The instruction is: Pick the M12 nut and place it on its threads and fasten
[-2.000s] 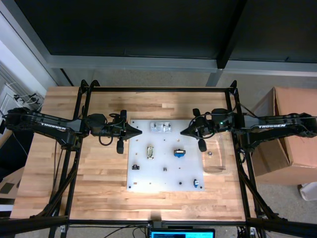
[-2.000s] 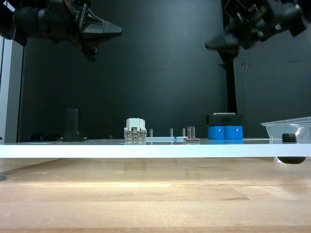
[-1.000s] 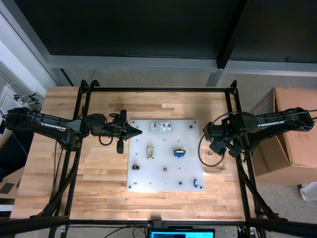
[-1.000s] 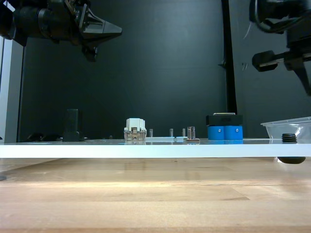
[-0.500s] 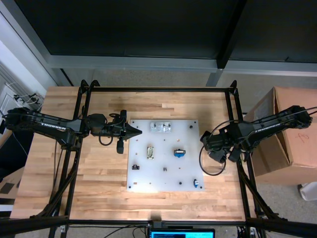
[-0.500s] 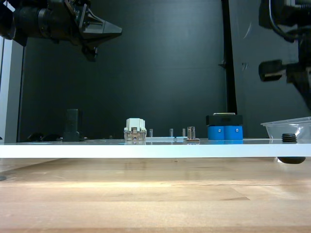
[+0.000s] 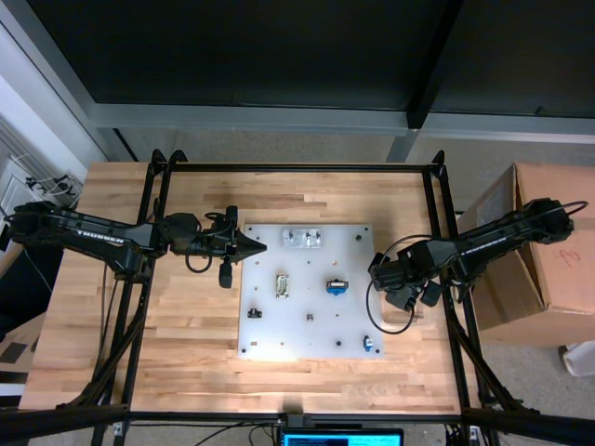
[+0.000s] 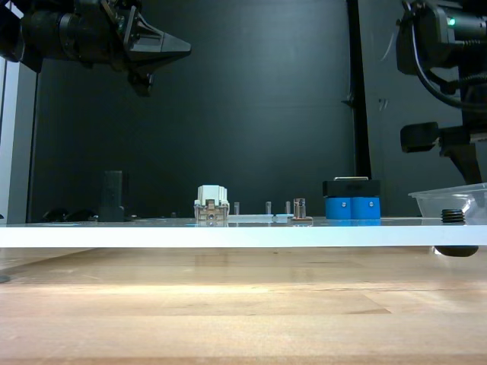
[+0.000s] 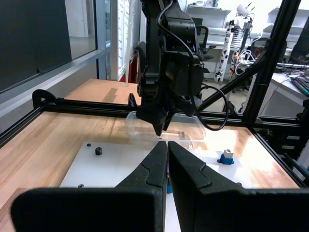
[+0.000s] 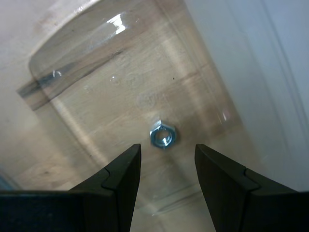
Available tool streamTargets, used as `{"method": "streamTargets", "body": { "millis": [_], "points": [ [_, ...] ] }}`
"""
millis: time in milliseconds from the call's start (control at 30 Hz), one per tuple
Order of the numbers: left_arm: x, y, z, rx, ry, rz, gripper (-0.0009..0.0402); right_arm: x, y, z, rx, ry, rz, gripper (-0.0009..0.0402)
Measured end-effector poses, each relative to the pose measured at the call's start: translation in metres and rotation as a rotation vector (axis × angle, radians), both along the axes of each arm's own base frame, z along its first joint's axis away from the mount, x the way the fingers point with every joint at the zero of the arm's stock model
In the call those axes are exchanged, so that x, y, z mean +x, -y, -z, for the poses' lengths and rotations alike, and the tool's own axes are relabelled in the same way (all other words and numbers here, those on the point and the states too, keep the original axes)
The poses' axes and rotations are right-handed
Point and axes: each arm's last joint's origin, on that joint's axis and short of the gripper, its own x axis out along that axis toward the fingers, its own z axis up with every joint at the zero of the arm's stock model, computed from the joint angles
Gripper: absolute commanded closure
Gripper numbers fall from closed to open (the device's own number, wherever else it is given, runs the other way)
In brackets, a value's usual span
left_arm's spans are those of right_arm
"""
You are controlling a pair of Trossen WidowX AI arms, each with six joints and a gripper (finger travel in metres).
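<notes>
The left end effector (image 7: 259, 248) hangs above the counter (image 7: 186, 316) just off the left edge of the white board (image 7: 279, 325), toward that edge's far end, pointing inward. In the left wrist view its fingers (image 9: 157, 159) are clenched together with nothing between them. In the low view it sits high, well above the board.

Near the board's near right edge the black stud (image 8: 453, 216) stands with its ribs bare and nothing on top of it. The low view sets it in front of the clear tray (image 10: 96, 72), which lies on the counter just beside the board's right edge.

The right end effector (image 10: 167, 149) points down into that tray, released, with its two fingers (image 10: 116, 179) spread wide. The M12 nut (image 10: 162, 135) lies free and flat on the tray's floor, in line with the gap between the fingertips and touching neither. In the high view the right arm covers the tray's far part and hides the nut.
</notes>
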Motion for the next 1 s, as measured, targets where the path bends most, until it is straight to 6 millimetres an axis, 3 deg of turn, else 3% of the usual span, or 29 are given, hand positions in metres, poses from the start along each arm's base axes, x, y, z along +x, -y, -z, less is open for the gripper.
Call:
{"method": "streamTargets", "body": {
  "millis": [533,1000],
  "points": [
    [0.000,0.000,0.000,0.000,0.000,0.000,0.0393,-0.005,0.001,0.026,-0.001,0.009,-0.079,0.0240],
    [0.000,0.000,0.000,0.000,0.000,0.000,0.0393,-0.006,0.001,0.029,0.000,0.010,-0.077,0.0240]
  ]
}}
